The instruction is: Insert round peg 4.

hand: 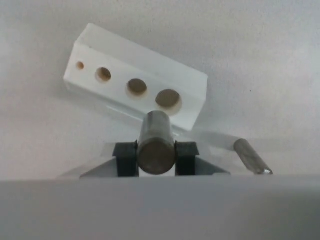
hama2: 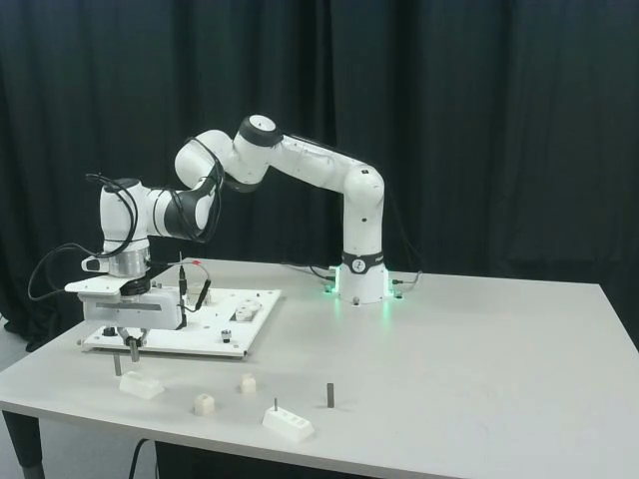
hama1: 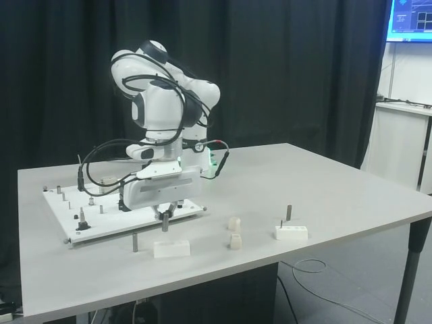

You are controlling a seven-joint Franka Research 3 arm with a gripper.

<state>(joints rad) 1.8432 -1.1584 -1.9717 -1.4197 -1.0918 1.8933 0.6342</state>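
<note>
Grey surface [hama2: 479, 349] and what rests on it.

The arm's white base [hama2: 363, 284] is bolted near the far edge. A white board [hama2: 215, 334] lies flat toward one end. Nearer the front edge lie a white block with holes [hama1: 171, 248], a dark peg [hama1: 135, 241] standing upright just beside it, two small pale pieces [hama1: 234, 232], a second white block [hama1: 291, 233] and another upright dark peg [hama1: 289, 212] close behind that.

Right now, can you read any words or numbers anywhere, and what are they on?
No text can be read.
Screen on the wall: some lines show, too small to read.
Robot base: a small round mark, too blurred to read.
White block with holes: no marks.
Peg in the gripper: no marks.
</note>
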